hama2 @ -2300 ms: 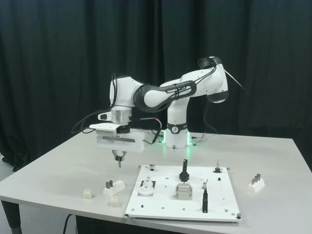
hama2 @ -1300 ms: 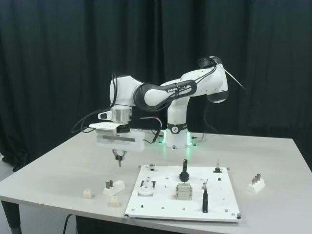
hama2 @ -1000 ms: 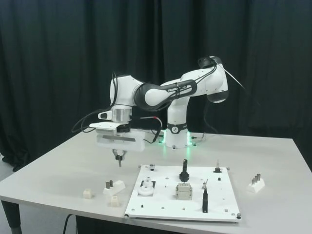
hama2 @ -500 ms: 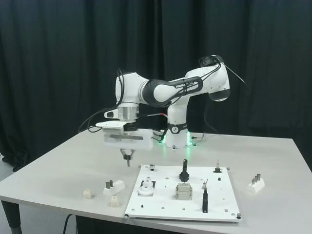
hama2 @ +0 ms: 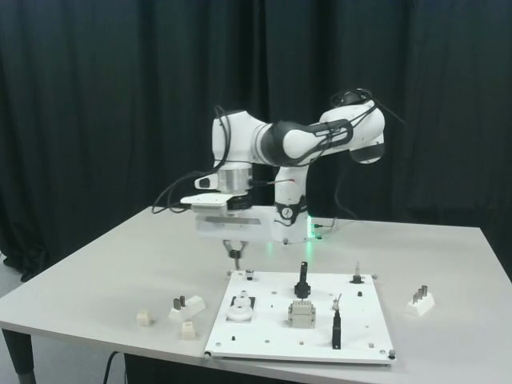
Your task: Insert square peg 2.
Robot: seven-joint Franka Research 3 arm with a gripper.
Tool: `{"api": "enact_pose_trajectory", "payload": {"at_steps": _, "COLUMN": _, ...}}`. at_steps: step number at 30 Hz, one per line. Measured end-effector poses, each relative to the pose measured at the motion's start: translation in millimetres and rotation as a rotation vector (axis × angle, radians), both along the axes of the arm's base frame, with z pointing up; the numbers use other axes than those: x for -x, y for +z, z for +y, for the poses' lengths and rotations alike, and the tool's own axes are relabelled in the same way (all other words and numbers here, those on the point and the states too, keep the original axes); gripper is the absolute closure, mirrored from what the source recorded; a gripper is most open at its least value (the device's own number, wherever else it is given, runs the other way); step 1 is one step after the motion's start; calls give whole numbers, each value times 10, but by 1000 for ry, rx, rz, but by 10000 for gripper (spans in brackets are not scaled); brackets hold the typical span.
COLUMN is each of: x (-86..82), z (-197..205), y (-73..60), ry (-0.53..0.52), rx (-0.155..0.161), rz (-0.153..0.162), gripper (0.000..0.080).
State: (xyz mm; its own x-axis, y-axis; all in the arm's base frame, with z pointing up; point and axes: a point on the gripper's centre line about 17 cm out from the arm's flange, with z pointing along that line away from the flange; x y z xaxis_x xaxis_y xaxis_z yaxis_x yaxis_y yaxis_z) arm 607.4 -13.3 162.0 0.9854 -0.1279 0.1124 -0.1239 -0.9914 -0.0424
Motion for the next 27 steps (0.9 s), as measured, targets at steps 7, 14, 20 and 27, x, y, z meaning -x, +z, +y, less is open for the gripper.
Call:
{"api": "enact_pose_trajectory", "payload": {"at_steps": 7, "x": 32, "z": 333, "y": 92, "ry": -39, "rx": -6, "rz": 12, "gripper": 727}}
{"api": "enact_pose_trajectory", "payload": {"at_steps": 14, "x": 107, "z": 692, "y": 192, "ry": -104, "rx": -22, "rz": 30, "gripper": 727}}
{"api": "enact_pose_trajectory", "payload": {"at_steps": 20, "x": 236, "z": 994, "y": 256, "ry": -217, "rx": -30, "rz": 62, "gripper": 727}}
{"api": "enact_pose_trajectory", "payload": {"at_steps": 27, "x": 428, "z": 1282, "y": 295, "ry": -364, "rx": 2, "rz": 99, "gripper": 727}}
